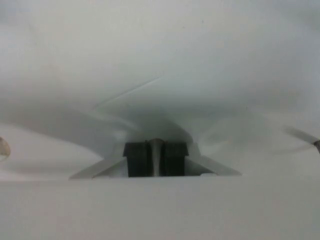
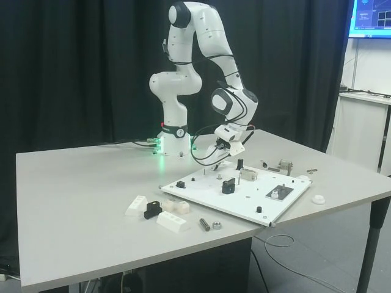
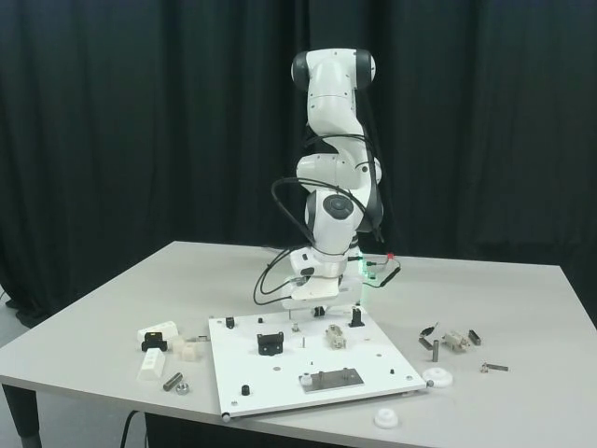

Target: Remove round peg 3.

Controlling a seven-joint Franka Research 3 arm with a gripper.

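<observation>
In the wrist view my gripper (image 1: 156,159) is low over the white board (image 1: 160,75), and its two black pads (image 1: 136,159) stand close on either side of a thin grey round peg (image 1: 156,150). The pads look shut on that peg. In the first room view the gripper (image 2: 218,162) reaches down at the far edge of the white board (image 2: 244,198), with the peg hidden by the hand. In the second room view the gripper (image 3: 298,319) sits over the board's (image 3: 280,378) back edge.
Black fixtures (image 2: 228,185) and a grey metal plate (image 2: 280,192) stand on the board. Loose white blocks (image 2: 171,213) and a bolt (image 2: 204,224) lie to one side of the board. Small metal parts (image 3: 452,341) and white discs (image 3: 435,376) lie on the other side.
</observation>
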